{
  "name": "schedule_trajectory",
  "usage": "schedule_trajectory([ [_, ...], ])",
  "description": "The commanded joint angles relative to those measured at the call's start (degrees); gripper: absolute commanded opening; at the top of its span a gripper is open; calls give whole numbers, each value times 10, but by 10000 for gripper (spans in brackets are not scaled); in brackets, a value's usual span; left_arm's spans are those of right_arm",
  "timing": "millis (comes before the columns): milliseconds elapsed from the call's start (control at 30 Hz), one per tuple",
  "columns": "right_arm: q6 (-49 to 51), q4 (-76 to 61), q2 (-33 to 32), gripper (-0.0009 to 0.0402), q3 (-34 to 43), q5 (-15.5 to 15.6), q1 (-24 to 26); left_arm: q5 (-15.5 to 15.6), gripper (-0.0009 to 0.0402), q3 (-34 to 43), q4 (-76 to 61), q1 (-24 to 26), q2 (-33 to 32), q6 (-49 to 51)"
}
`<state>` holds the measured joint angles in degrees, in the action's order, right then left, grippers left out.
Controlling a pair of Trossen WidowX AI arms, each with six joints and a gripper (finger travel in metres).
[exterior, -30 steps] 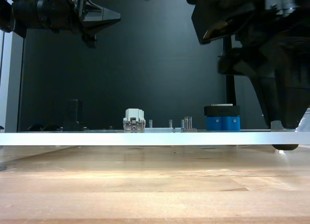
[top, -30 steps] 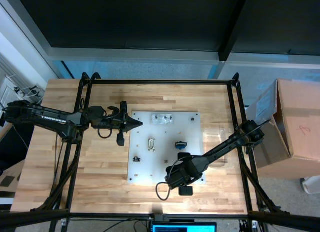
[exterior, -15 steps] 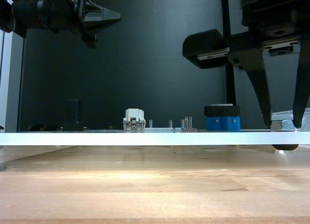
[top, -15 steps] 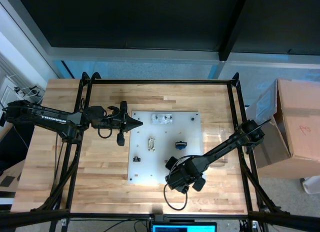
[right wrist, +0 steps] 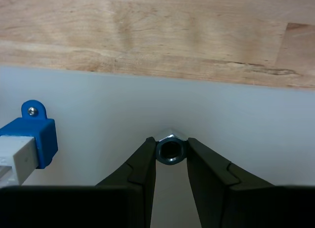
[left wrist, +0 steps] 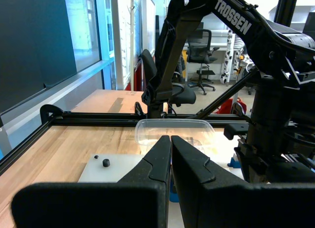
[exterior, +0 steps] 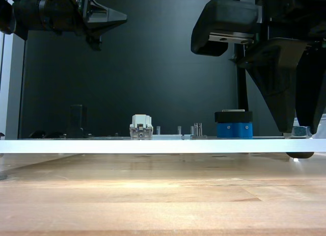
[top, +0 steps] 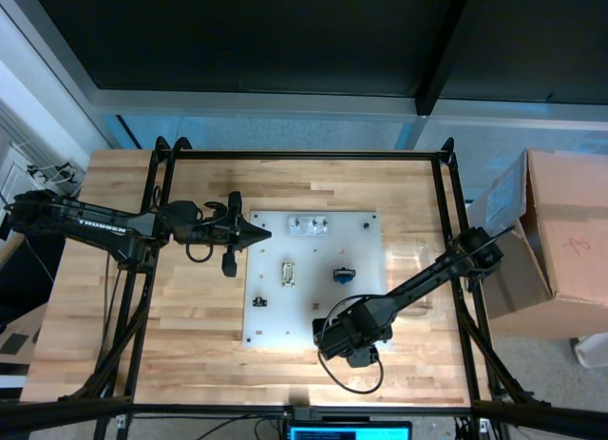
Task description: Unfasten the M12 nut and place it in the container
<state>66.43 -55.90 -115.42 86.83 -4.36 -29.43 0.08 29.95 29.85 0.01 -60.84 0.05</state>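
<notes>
**Right gripper closing back onto the nut**

The right gripper (right wrist: pixel 171 141) is clasping the nut (right wrist: pixel 171 150), its fingers (right wrist: pixel 142 161) lying against both flanks with no gap showing. Half a second ago they were standing apart on either side of it, broadside to the low view. Now the wrist is turned so that they are showing edge-on there, and they have closed in.

The nut is sitting where it sat, low on the board (right wrist: pixel 256 124) near its near right edge, at the stud's place. No ribs are showing, and I cannot tell whether it is still threaded or merely resting there. It is not lying in the container (top: pixel 410 253), which is standing off the board's right edge, apart from the nut.

This is looking like a fresh grip for another unscrewing turn, so the lift and carry are still waiting.

The left gripper (top: pixel 258 234) is hovering high over the board's left edge, clenched on nothing.
</notes>
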Motion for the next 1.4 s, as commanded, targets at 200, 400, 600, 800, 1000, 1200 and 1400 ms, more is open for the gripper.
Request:
schedule_trajectory([
  [200, -23, -1, -1, 124, 0, -5, 1, 0, 0, 0, 0, 0, 0, 0],
  [400, -82, -4, 3, 172, 0, 11, 0, 0, 0, 0, 0, 0, 0, 0],
  [600, -141, -11, 26, 218, 1, 9, -1, 0, 0, 0, 0, 0, 0, 0],
  [800, -440, -23, 61, 207, 4, 11, -1, 0, 0, 0, 0, 0, 0, 0],
  [1000, -828, -24, 84, 131, -8, 16, 0, 0, 0, 0, 0, 0, 0, 0],
  [1200, -940, 2, 90, -7, -29, 58, -2, 0, 0, 0, 0, 0, 0, 0],
  [1400, -987, 48, 90, -1, -60, 100, -2, 0, 0, 0, 0, 0, 0, 0],
])
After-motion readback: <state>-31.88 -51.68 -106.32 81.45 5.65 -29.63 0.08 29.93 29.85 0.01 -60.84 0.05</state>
